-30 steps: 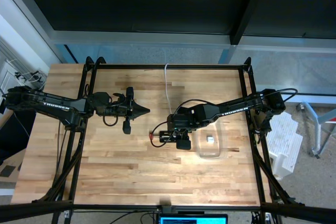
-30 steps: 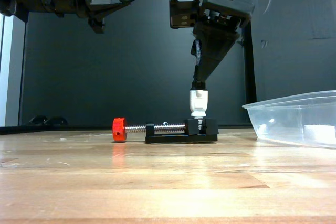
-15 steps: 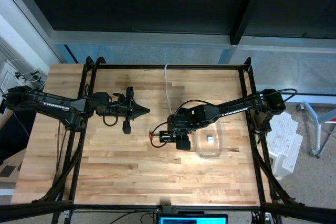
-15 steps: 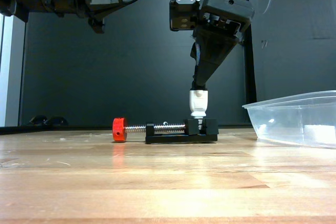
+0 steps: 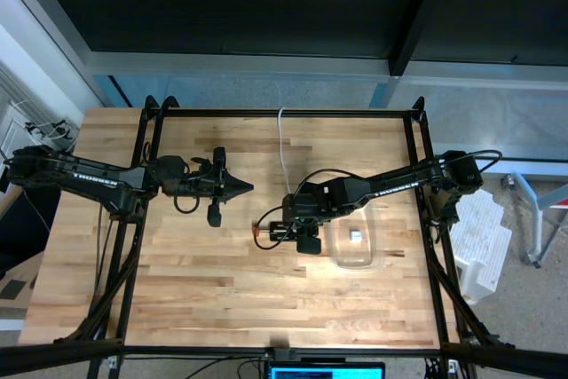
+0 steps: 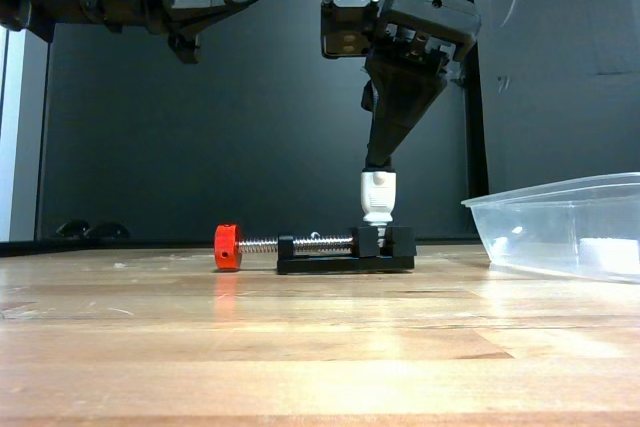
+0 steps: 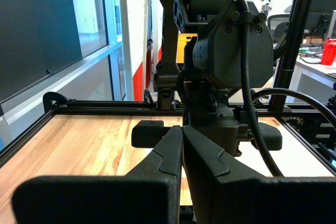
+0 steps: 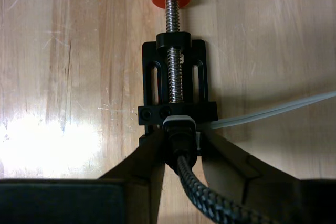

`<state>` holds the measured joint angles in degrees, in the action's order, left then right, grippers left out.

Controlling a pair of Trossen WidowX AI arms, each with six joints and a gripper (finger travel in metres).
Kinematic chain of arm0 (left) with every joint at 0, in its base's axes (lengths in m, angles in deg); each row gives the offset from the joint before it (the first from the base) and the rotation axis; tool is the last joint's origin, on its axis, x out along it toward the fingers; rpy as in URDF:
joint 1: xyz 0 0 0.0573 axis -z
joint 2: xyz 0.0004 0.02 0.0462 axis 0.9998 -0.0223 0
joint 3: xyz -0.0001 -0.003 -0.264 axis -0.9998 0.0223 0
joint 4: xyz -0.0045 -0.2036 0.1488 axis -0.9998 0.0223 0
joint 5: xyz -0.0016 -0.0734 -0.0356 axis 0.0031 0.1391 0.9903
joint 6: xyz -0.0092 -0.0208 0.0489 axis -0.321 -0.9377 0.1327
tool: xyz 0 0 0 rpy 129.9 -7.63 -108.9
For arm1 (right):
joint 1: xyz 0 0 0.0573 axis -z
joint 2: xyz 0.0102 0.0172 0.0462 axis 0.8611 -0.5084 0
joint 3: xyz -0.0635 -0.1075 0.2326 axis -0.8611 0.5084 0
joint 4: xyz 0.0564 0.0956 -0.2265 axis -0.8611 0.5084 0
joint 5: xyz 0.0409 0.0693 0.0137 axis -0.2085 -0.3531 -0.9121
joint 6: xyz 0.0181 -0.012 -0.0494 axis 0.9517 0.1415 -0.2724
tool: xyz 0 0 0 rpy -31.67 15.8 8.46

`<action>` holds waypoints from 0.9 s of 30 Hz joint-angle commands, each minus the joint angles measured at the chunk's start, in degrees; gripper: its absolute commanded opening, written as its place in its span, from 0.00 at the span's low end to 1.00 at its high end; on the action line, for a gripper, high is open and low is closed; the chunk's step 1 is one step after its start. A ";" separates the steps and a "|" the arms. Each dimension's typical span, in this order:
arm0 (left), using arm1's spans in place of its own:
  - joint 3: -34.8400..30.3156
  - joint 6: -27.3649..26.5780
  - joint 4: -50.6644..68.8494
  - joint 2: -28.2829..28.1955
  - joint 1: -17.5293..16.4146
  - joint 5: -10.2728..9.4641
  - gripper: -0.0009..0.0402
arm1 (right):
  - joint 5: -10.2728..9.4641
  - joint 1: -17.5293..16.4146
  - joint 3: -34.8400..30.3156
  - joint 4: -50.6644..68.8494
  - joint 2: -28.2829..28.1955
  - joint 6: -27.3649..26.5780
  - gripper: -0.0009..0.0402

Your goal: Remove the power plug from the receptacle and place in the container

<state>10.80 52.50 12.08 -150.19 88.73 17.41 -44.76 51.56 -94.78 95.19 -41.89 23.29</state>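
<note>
A pale wooden table (image 5: 177, 290) ringed by a black frame (image 5: 284, 114) fills the scene, with a dark wall behind it. The left arm reaches in from its edge, and the left gripper (image 5: 244, 187) hangs high above bare wood, well apart from the work, its fingers (image 7: 170, 150) pressed flat together on nothing. The right arm stretches to the table's middle, where the right gripper (image 6: 378, 159) points straight down.

The container (image 6: 560, 197) rests on the table just beside that gripper, toward the right arm's base, with a small white block (image 5: 355, 236) lying in it. A long white cable (image 5: 282, 144) runs in from the far edge. The black clamp (image 8: 178, 93) with its red-orange knob (image 6: 227, 247) holds the receptacle (image 6: 377, 195) upright. The power plug (image 8: 180, 135) sits on top of the receptacle, pinched narrowly between the right gripper's fingers (image 8: 144, 156), its braided cord (image 8: 210, 198) trailing up toward the wrist.
</note>
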 commanded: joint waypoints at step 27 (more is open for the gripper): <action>-0.02 0.00 0.00 -0.02 0.00 0.00 0.02 | -0.11 -0.02 -0.11 0.63 1.14 -0.04 0.02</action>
<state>10.77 52.50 12.08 -150.19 88.73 17.41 -44.94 51.56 -94.76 95.84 -41.10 23.20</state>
